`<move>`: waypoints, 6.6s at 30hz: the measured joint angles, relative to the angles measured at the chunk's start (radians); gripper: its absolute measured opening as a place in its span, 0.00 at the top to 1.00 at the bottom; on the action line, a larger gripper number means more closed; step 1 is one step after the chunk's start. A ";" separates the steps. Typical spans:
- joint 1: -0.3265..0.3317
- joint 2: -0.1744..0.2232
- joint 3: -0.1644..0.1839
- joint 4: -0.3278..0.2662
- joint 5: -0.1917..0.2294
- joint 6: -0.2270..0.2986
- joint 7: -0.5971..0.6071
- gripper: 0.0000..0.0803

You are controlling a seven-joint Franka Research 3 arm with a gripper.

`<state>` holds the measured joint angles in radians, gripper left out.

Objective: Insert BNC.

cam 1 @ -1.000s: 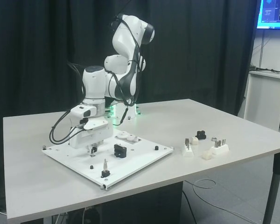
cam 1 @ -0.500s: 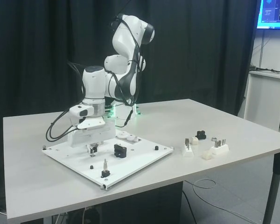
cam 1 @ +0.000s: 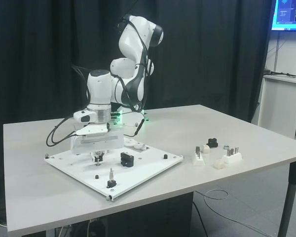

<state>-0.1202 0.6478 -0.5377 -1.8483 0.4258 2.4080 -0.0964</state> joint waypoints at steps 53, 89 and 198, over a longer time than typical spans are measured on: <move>0.000 0.005 0.004 -0.017 0.039 0.036 0.082 0.85; -0.002 0.003 -0.002 -0.024 0.101 0.038 0.186 0.85; 0.014 0.009 -0.011 -0.022 0.055 0.054 1.812 0.85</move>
<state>-0.1061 0.6569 -0.5485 -1.8699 0.4812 2.4623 1.7158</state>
